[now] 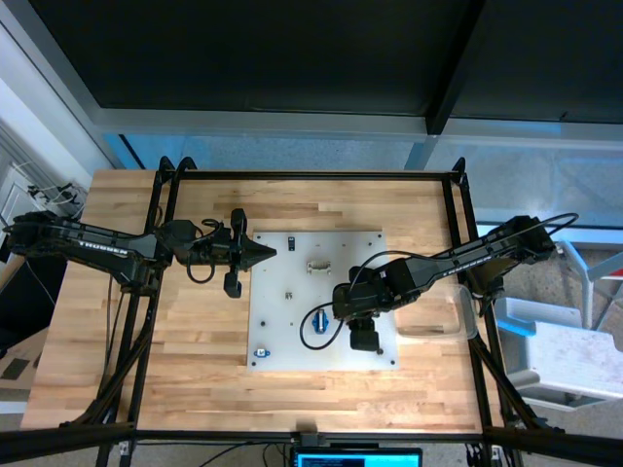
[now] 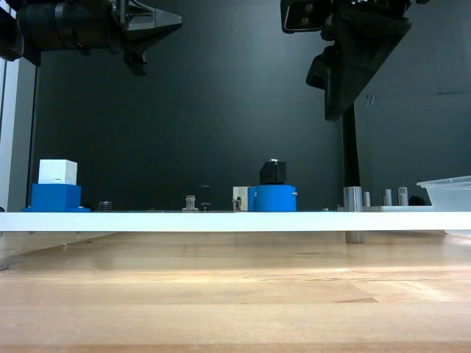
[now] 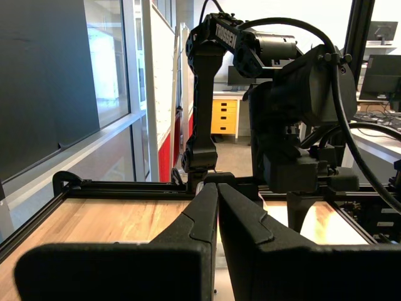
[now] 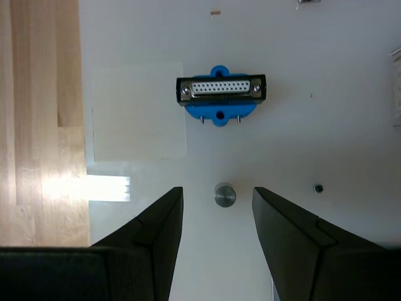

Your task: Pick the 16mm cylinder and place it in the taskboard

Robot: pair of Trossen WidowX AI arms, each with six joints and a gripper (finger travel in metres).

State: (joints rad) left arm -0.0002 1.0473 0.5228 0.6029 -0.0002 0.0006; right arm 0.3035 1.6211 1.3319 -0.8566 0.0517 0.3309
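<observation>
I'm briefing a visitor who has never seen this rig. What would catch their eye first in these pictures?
The right tool, open, hangs over the white taskboard, with a small grey cylinder standing on the board straight below it. Just beyond sits a blue fitting carrying a pin connector. The left tool is shut and points inward, raised over the board's left edge.

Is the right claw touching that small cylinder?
Apart. Right wrist view: taskboard shows between the 16mm cylinder and the open right claw. Left claw, shut, hovers by its left edge.
</observation>
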